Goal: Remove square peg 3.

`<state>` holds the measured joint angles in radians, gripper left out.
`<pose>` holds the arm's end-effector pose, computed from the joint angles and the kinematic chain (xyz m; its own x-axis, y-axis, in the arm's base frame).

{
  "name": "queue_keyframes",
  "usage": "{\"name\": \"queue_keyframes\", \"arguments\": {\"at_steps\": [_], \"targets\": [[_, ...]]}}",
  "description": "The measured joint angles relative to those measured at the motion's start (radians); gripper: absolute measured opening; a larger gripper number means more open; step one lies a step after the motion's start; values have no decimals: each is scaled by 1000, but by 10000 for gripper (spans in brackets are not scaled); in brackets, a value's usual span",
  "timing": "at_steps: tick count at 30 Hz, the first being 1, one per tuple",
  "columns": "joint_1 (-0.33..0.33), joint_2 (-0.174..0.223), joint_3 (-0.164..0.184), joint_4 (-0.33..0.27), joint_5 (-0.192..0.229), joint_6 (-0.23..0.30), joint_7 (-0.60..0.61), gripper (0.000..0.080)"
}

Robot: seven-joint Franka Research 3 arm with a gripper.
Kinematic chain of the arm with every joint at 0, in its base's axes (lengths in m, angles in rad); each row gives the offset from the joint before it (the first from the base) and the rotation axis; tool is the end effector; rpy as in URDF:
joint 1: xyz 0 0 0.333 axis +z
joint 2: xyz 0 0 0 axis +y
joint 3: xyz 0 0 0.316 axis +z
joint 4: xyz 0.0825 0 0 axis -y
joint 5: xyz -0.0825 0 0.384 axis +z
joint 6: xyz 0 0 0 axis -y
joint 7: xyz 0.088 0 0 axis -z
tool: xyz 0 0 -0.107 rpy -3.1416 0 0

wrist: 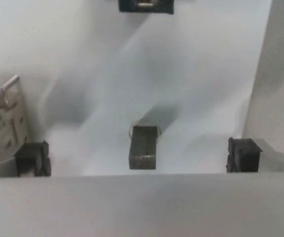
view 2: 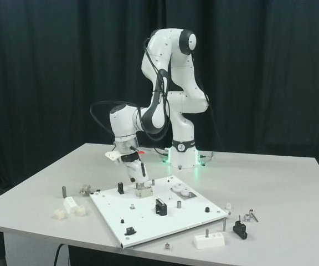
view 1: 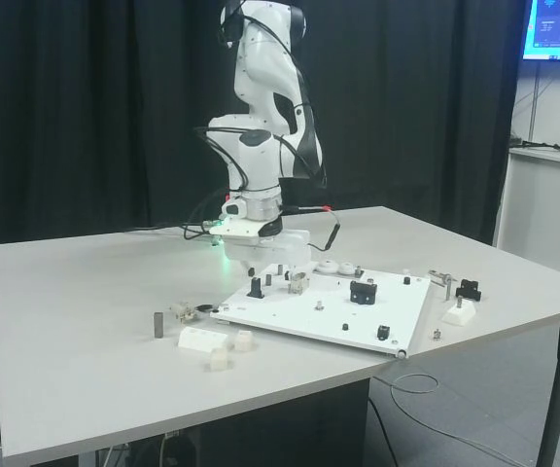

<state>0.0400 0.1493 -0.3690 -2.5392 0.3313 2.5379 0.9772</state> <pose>0.4159 -0.1513 0.2096 -0.0266 -0.9868 -0.1597 -0.9976 0.0158 0.0679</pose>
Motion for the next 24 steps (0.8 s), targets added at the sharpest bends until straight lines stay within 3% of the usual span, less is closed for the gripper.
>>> {"name": "queue_keyframes", "arguments": {"at_steps": [23,24], "targets": [[0,12,-5,0,-29,24,-28,800],[0,13,-5,0,-29,24,-29,694]]}}
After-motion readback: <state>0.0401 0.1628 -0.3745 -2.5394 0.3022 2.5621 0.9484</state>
